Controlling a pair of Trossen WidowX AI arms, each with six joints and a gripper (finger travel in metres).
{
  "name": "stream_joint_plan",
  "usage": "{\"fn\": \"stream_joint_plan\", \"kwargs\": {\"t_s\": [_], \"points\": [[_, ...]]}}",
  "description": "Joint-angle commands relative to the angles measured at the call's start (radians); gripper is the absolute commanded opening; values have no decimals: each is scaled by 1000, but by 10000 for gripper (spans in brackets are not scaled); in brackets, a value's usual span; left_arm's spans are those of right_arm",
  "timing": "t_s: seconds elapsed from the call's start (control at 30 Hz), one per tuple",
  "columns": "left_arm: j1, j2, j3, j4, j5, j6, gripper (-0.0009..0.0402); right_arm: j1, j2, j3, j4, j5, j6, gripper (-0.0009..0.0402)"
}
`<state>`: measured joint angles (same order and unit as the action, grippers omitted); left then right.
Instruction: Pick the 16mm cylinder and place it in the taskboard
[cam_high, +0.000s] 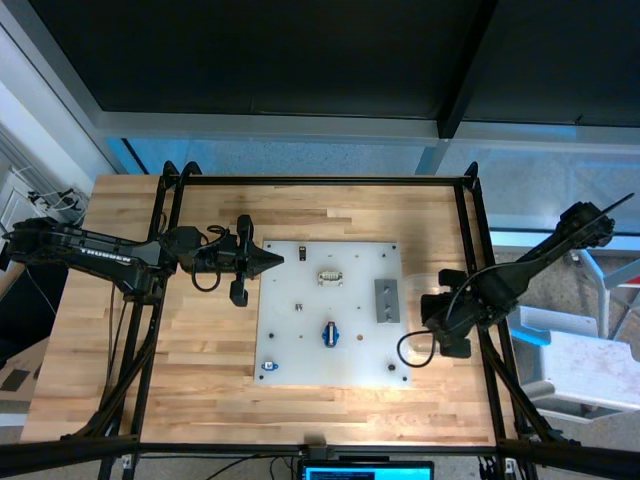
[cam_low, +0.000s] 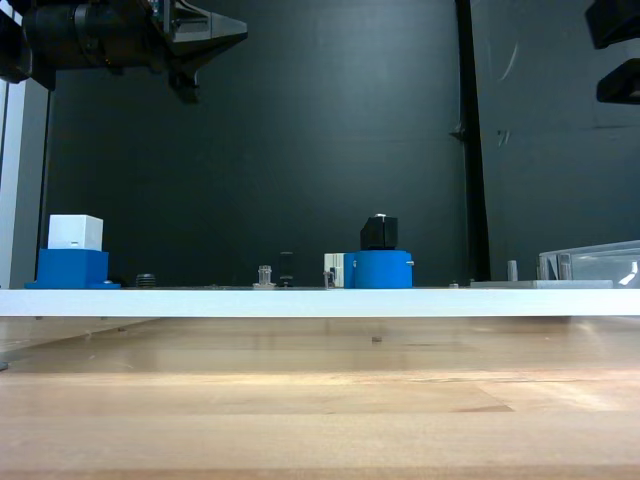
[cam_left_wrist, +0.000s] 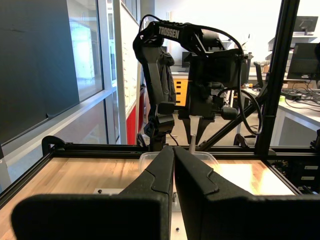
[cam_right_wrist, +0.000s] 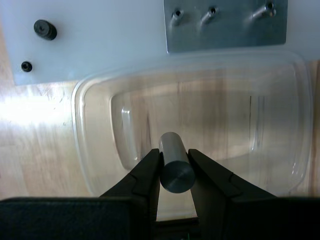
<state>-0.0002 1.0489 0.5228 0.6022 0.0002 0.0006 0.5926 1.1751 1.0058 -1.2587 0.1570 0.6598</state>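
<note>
My right pincer (cam_right_wrist: 174, 153) grips the short grey metal cylinder (cam_right_wrist: 176, 172), axis along the pincer, above the clear plastic tray (cam_right_wrist: 80, 125); the white square taskboard (cam_high: 300, 340) lies just inward; my left pincer (cam_high: 272, 259) hangs closed opposite

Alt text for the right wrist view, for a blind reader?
The right gripper holds the 16mm cylinder above the clear tray, with the taskboard and its grey block beyond. The left gripper, not shown here, hangs shut near the taskboard's left edge.
</note>
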Motion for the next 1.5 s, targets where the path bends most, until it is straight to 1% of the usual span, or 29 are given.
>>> {"fn": "stream_joint_plan", "kwargs": {"t_s": [0.03,0.17,0.23,0.4,0.53,0.77,0.87,1.2,1.5], "points": [[0,0,0,0,0,0,0,-20,34,19,14,-1,-26,32],[0,0,0,0,0,0,0,-54,72,45,43,-8,-53,32],[0,0,0,0,0,0,0,-77,92,57,58,-26,-74,32],[0,0,0,0,0,0,0,-119,155,105,67,-26,-120,32],[0,0,0,0,0,0,0,-131,200,132,93,-27,-143,32],[0,0,0,0,0,0,0,-146,270,160,150,-31,-153,32],[0,0,0,0,0,0,0,-159,295,175,166,-55,-166,32],[0,0,0,0,0,0,0,-172,362,216,201,-54,-190,32],[0,0,0,0,0,0,0,-201,422,266,205,-53,-226,32]]}}
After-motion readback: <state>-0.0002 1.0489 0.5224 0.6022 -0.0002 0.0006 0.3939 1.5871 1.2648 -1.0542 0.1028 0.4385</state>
